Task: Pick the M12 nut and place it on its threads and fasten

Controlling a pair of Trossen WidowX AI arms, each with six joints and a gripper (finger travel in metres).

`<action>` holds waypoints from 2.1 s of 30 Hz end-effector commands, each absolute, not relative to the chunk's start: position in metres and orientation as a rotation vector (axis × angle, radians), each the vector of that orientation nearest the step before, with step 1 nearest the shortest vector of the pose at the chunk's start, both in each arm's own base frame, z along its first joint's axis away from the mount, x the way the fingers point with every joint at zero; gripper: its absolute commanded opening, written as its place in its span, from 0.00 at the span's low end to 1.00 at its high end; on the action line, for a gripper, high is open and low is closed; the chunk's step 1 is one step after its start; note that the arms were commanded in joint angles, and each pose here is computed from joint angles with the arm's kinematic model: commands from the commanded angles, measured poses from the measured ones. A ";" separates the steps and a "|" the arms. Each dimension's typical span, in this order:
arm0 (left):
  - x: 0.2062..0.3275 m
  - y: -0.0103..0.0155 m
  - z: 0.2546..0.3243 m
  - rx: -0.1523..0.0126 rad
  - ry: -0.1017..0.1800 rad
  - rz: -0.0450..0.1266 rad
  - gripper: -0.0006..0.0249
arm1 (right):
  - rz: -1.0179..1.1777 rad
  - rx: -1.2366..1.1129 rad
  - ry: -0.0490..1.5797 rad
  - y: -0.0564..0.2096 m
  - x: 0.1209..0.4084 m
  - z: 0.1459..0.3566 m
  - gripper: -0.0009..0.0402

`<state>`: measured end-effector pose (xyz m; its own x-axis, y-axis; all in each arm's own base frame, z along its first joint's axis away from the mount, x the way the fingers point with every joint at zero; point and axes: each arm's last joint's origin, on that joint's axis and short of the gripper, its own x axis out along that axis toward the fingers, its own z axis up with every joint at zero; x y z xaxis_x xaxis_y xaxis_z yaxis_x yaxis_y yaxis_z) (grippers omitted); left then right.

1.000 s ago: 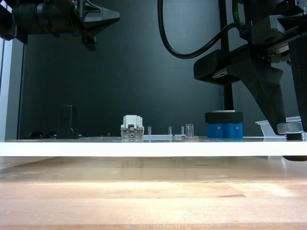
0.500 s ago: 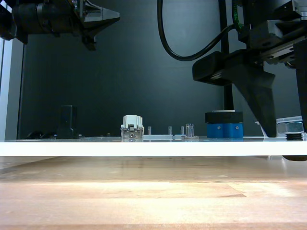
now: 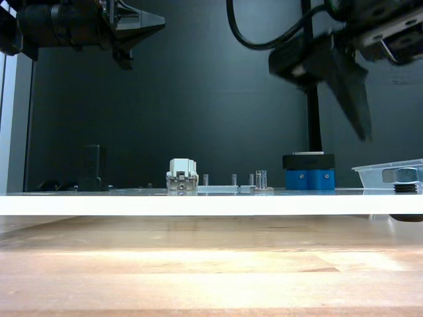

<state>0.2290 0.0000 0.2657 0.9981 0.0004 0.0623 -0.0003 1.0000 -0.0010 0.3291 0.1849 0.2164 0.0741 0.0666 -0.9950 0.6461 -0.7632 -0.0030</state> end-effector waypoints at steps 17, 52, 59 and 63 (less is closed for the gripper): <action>0.229 0.0000 0.2658 -0.001 -0.063 0.000 0.02 | -0.283 0.377 1.606 0.179 0.308 0.234 0.56; 0.229 0.0000 0.2659 -0.001 -0.064 0.000 0.02 | 0.007 0.020 1.399 0.186 0.324 0.199 0.02; 0.229 0.0000 0.2659 -0.001 -0.064 0.000 0.02 | 0.019 0.020 1.388 0.187 0.322 0.191 0.02; 0.229 0.0000 0.2658 -0.001 -0.063 0.000 0.02 | 0.036 0.015 1.396 0.188 0.321 0.191 0.02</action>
<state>0.2290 0.0000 0.2658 0.9980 0.0000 0.0631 0.0000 1.0000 -0.0006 0.3219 0.1875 0.1910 0.1803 0.0277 -0.9832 -0.0103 0.9996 0.0263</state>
